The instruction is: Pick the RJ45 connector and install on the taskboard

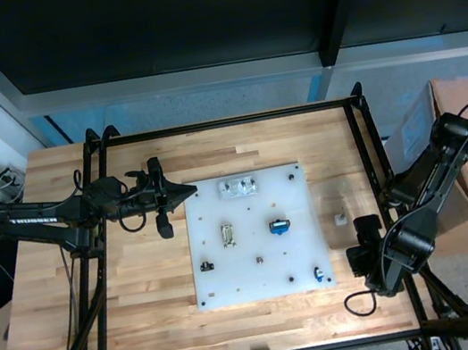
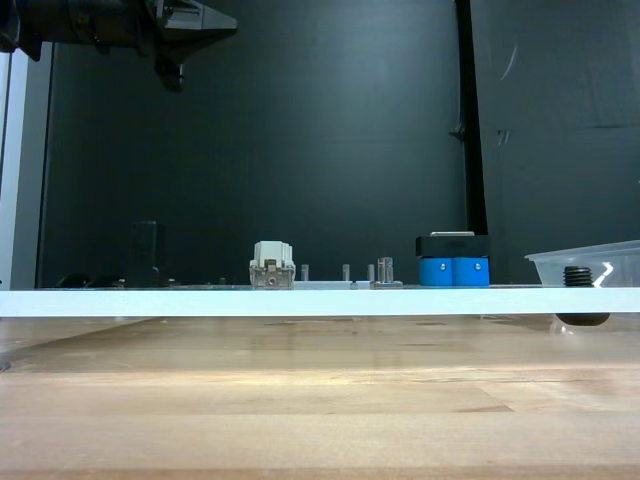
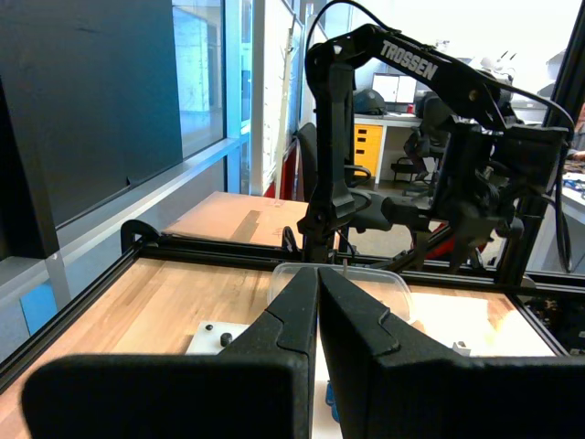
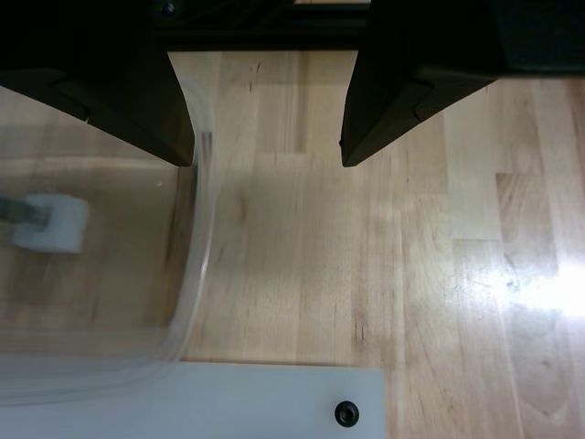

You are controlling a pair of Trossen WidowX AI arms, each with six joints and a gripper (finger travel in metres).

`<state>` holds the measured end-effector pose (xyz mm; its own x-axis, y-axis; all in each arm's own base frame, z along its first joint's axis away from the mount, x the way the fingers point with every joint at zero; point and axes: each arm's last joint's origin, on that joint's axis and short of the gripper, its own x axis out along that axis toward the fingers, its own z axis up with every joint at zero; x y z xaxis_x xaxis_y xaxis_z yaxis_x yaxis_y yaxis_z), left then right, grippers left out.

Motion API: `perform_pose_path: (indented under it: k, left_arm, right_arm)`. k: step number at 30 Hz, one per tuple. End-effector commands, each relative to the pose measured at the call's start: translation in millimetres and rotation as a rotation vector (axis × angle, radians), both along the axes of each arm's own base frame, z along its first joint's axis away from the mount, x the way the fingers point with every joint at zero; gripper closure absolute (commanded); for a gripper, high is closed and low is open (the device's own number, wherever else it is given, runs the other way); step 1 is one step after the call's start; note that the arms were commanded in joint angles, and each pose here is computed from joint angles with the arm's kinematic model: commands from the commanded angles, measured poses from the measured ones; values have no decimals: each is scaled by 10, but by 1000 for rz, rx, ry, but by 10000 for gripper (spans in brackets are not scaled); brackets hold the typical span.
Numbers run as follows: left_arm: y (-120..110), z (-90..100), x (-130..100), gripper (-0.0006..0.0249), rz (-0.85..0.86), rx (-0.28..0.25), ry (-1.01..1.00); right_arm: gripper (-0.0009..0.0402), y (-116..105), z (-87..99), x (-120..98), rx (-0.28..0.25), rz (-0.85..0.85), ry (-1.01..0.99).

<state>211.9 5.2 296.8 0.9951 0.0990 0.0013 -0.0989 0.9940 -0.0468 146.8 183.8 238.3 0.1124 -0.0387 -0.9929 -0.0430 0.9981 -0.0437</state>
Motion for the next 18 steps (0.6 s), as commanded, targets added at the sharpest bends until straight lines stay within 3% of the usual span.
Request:
perform_pose_path:
  k: [1, 18]
  left_arm:
    - [1, 0, 0, 243, 0, 0, 0]
    - [1, 0, 0, 243, 0, 0, 0]
  right_arm:
    - [168, 37, -62, 29, 18, -1, -14]
    - [169, 63, -379, 51, 46, -13, -31]
